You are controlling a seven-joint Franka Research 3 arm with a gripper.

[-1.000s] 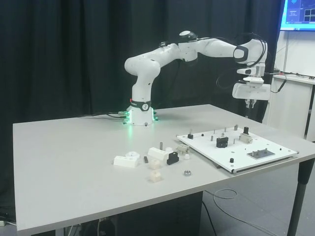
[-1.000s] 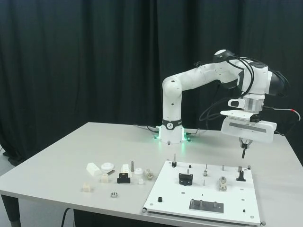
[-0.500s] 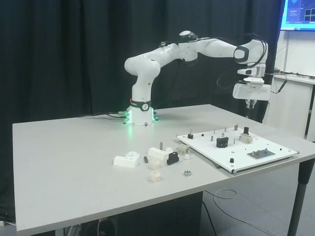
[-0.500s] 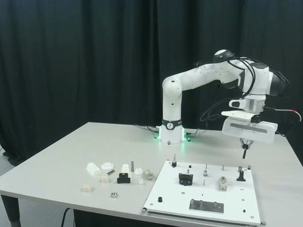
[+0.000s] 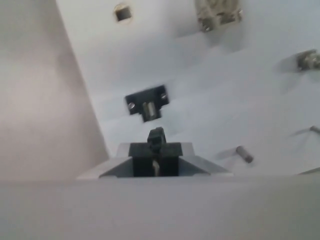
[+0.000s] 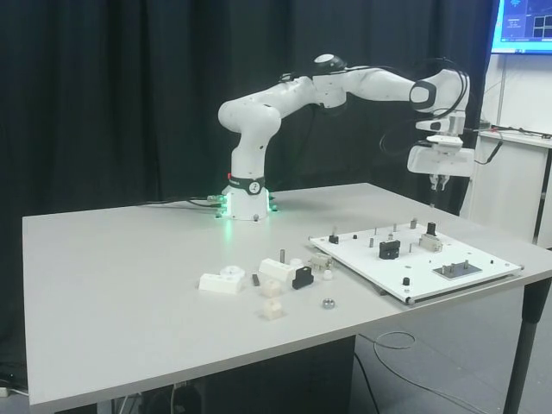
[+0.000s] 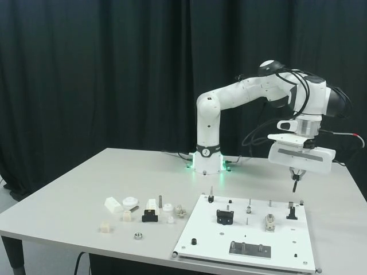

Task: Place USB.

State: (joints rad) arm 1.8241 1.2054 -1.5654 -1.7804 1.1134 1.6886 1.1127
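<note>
My gripper (image 7: 295, 176) hangs in the air over the far right corner of the white board (image 7: 246, 260), shut on a small black USB plug (image 7: 295, 184) that points down. In the first room view the gripper (image 6: 434, 179) is well above the board (image 6: 483, 278). Straight under it on the board stands a black USB socket (image 7: 292, 212), also seen as the socket (image 6: 430, 229). The wrist view shows the gripper (image 5: 155, 156) with the plug's tip (image 5: 156, 135) just short of the socket (image 5: 146, 103). Plug and socket are clearly apart.
The board also carries a black block (image 7: 224, 216), a grey metal plate (image 7: 249, 249), a connector (image 7: 269, 222) and several thin pegs. Loose white and black parts (image 7: 150, 213) and a nut (image 7: 137, 235) lie on the table left of the board. A white cabinet (image 6: 509, 185) stands beyond the table's right end.
The gripper with the plug has drifted slightly sideways toward the board's far right corner and a little upward. Nothing on the table has moved.
</note>
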